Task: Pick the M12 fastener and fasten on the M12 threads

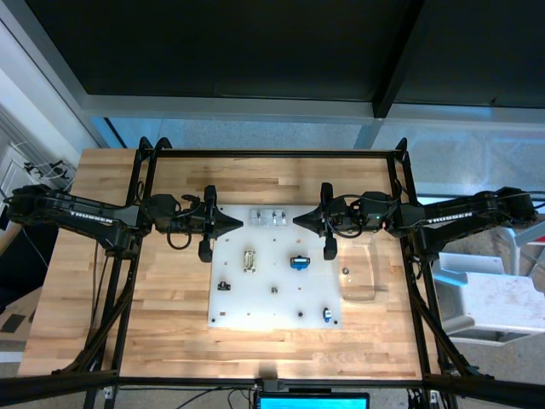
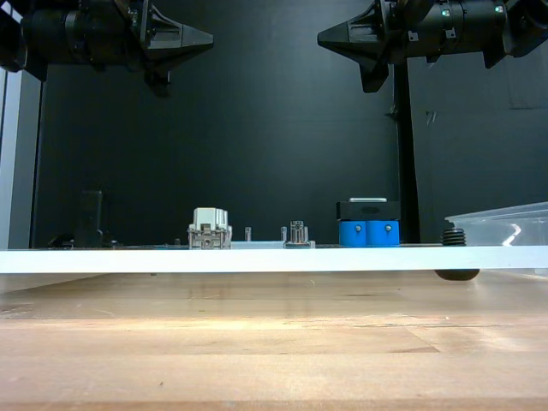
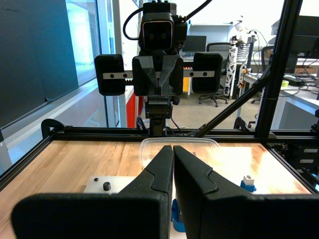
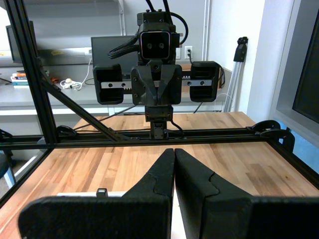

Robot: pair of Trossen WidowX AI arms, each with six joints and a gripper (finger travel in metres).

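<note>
Surface (image 1: 128, 341): plain wood at the near edge, carrying the white board (image 1: 255, 317) a little further in.
M12 threads (image 2: 452, 234): a short black stud at the board's near right edge. Its ribs show bare in the low view and nothing sits on top, so no fastening has been done.
M12 fastener (image 1: 347, 274): a tiny silver nut, seen from above just past the board's right edge. It appears to lie inside the clear tray (image 1: 379, 273), close to the wall beside the board, and is well apart from the stud with no finger on it.
Blue connector (image 1: 298, 262): mid-board, beyond the stud, and no part of this job.
Left gripper (image 1: 241, 223): high over the board's far left part, pointing inward, fingers together and holding nothing.
Right gripper (image 1: 295, 220): facing it over the board's far right part, fingers likewise pressed together and empty. It is the closer of the two to the nut, yet high above it.
Board as a whole: judged from this, the task stands at its very start — opening the fingers, lifting the nut from the tray, carrying it to the stud and turning it down all remain.
</note>
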